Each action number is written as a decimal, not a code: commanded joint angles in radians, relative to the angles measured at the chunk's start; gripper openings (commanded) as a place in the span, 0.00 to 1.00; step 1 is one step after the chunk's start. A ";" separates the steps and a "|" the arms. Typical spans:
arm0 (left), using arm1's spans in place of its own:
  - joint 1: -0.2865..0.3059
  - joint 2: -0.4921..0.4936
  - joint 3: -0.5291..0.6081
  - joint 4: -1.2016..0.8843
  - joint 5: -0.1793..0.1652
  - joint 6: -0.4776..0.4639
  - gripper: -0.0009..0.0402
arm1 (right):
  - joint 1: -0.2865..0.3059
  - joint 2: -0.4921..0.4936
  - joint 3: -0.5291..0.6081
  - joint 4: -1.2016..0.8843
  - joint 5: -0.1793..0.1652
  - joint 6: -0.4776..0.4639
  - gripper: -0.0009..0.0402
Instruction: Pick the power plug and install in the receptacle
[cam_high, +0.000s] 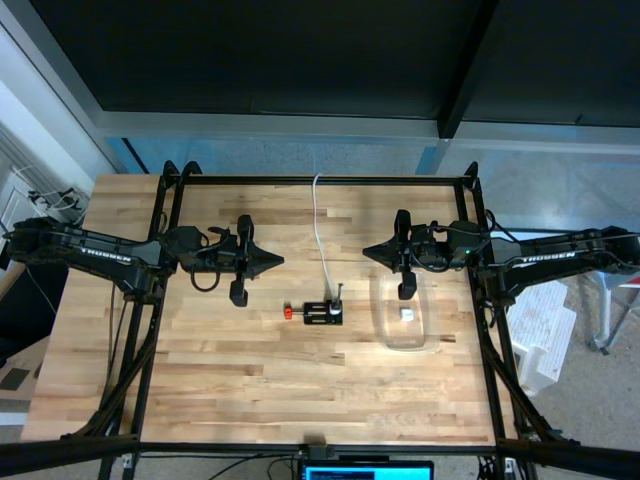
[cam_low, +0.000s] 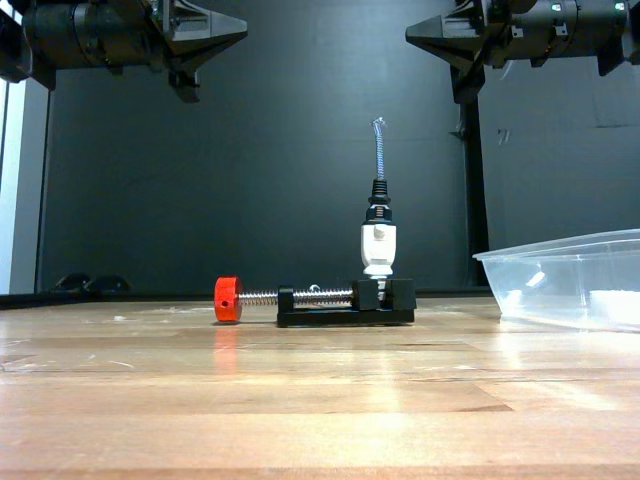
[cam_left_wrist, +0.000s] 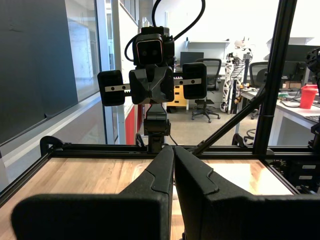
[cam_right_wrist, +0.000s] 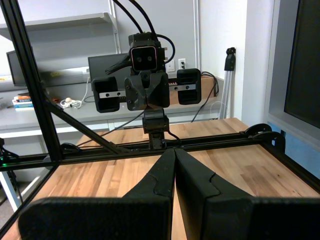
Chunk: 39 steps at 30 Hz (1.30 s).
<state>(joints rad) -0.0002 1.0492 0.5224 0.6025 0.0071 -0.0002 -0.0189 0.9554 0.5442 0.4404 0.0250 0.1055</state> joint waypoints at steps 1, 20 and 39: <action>0.000 0.000 0.000 0.000 0.000 0.000 0.02 | 0.000 0.000 0.001 -0.002 0.000 -0.001 0.02; 0.000 0.000 0.000 0.000 0.000 0.000 0.02 | 0.000 0.000 0.001 -0.038 0.000 -0.002 0.02; 0.000 0.000 0.000 0.000 0.000 0.000 0.02 | 0.000 0.000 0.001 -0.038 0.001 -0.002 0.02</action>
